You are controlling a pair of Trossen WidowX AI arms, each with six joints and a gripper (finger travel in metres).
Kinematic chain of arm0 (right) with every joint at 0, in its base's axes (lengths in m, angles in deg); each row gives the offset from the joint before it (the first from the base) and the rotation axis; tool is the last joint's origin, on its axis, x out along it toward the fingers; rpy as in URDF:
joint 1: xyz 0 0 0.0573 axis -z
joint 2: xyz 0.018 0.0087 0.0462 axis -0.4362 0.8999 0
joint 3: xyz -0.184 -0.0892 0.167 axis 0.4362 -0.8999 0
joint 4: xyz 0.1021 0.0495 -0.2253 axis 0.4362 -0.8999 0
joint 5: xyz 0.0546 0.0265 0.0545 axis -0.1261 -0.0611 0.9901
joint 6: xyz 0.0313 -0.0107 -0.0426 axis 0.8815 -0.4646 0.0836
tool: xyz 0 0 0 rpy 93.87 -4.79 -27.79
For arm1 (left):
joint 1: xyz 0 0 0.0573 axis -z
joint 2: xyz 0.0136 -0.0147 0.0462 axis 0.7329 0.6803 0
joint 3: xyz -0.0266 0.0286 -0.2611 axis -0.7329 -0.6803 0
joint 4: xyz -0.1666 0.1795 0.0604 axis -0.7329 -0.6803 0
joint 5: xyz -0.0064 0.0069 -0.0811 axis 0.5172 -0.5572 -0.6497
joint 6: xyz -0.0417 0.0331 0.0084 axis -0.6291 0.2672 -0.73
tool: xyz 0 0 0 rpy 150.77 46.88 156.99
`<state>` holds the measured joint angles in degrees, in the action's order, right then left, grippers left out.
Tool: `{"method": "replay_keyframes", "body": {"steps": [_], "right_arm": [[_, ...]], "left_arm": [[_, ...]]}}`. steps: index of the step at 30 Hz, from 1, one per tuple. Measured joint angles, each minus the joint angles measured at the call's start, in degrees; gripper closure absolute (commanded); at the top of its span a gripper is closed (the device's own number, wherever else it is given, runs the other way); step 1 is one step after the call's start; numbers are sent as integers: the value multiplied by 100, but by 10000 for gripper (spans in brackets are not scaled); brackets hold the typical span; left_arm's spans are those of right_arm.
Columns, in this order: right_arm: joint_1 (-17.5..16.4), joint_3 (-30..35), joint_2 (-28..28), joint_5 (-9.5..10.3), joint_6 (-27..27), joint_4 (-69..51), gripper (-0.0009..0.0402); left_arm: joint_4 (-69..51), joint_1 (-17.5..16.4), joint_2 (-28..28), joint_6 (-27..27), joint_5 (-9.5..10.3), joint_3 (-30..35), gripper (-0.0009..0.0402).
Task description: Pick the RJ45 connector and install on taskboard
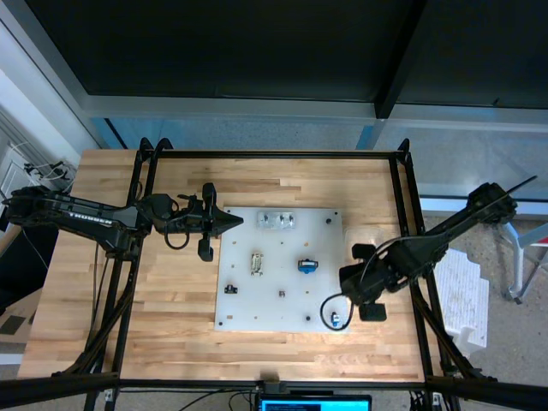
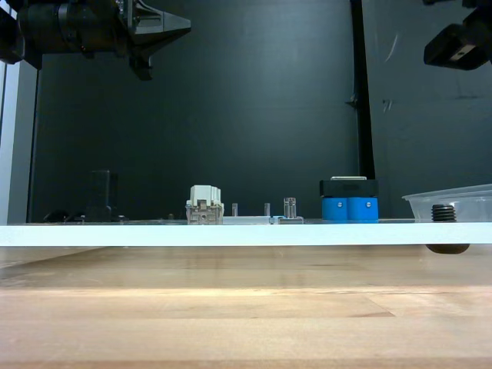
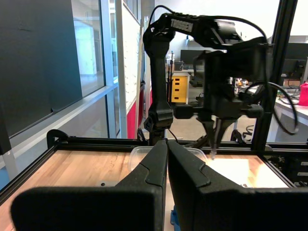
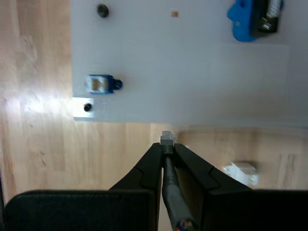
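Status: pick-up complete, installation outstanding. The RJ45 connector [image 4: 166, 138] was found off the table, clamped between the closed fingers of the right gripper [image 4: 167, 150], with its grey cable [image 4: 169, 192] running back between them. The plug's tip projected just beyond the fingertips. It was not seated in any fitting on the taskboard [image 4: 192, 72].

Position: the right wrist view placed the plug over bare wood just off the board's edge, apart from the board. A small blue socket [image 4: 101, 84] stood near the board's corner. In my judgement this is the likely receiving port, and the plug was well to one side of it. Travel across, alignment, descent and insertion all remained.

Arm pose: the right arm reached inward with its gripper pointing straight down, held high above the table, as the low view confirmed. A clear tray [image 2: 453, 201] sat below that side.

The left gripper [image 1: 235, 221] was raised over the board's far left edge, levelled and pointing inward. Its fingers were pressed together on nothing, and it took no part.
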<state>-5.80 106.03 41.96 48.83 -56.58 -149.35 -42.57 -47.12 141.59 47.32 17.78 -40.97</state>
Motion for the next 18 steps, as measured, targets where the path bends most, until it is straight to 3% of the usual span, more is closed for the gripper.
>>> {"method": "replay_keyframes", "body": {"steps": [10,18], "right_arm": [[-295,472,748,-9,201,267,393],[-345,522,1038,7,450,507,393]], "left_arm": [[-2,0,0,0,-2,2,393],[0,0,0,0,0,2,393]]}}
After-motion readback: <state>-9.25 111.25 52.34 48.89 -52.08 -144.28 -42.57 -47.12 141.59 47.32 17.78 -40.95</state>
